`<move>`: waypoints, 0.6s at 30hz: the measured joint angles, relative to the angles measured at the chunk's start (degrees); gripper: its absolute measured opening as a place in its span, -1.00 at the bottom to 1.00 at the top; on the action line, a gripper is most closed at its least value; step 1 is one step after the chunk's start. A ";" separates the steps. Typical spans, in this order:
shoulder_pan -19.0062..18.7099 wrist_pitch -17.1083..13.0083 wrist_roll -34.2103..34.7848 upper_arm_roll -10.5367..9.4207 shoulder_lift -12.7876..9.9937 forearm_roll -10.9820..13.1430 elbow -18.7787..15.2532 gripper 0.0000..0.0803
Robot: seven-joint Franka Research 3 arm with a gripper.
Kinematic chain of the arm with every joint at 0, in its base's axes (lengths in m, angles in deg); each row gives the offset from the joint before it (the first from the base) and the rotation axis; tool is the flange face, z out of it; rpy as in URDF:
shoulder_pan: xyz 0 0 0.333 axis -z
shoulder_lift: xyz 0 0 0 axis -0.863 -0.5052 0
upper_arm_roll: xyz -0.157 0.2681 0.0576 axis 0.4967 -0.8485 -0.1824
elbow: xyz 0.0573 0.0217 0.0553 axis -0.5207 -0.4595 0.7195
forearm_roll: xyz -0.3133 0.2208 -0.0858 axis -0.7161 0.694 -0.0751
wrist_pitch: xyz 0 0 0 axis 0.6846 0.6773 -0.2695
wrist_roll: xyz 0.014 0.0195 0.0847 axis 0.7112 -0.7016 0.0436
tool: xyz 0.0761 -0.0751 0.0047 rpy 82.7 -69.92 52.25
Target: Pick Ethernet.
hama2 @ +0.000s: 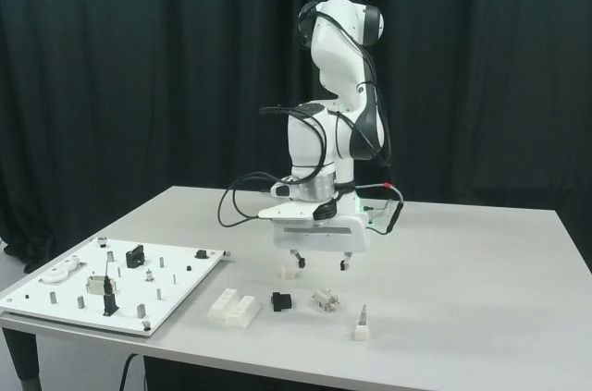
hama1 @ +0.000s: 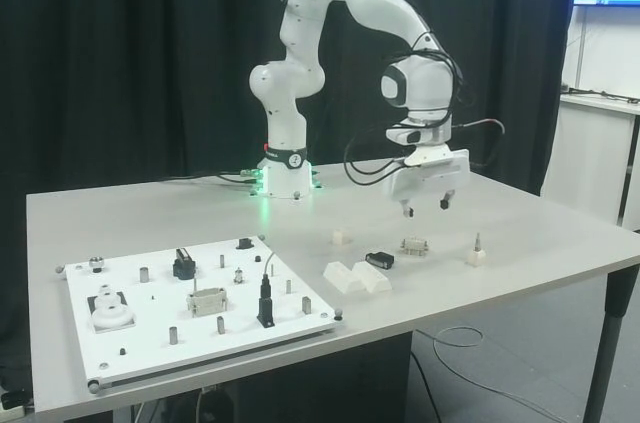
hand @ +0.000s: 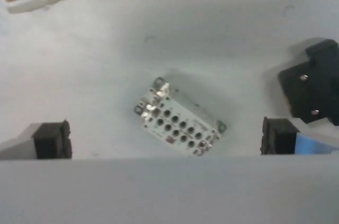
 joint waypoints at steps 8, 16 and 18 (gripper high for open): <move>-1.69 -0.33 1.31 -0.18 -0.49 0.00 1.34 0.99; -3.46 -1.36 1.53 -0.27 -2.71 0.00 3.56 0.99; -3.88 -1.78 1.53 -0.30 -3.59 0.00 4.35 0.99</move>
